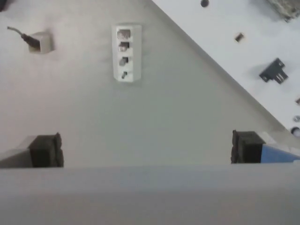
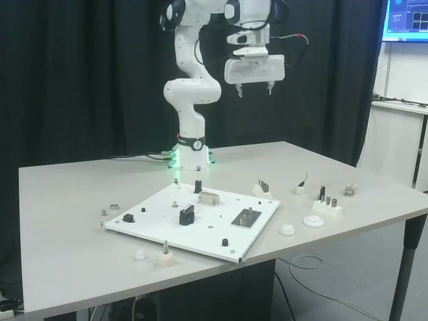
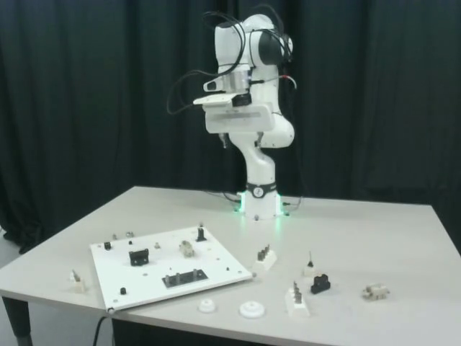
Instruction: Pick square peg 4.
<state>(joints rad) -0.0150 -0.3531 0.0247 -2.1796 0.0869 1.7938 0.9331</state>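
Gripper (image 2: 255, 87) hangs high above the table (image 2: 60, 200), fingers spread wide and holding nothing — the peg holder (image 1: 127, 53) sits far below on the grey surface, beside the white board (image 2: 194, 217), pegs upright in it.

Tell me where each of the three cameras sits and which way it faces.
Wrist view: high on the arm, looking down past both fingertips at the peg holder.
First room view: off the table's front corner, facing the arm's base.
Second room view: off another side, facing the same base.
Shared: white board, gripper.
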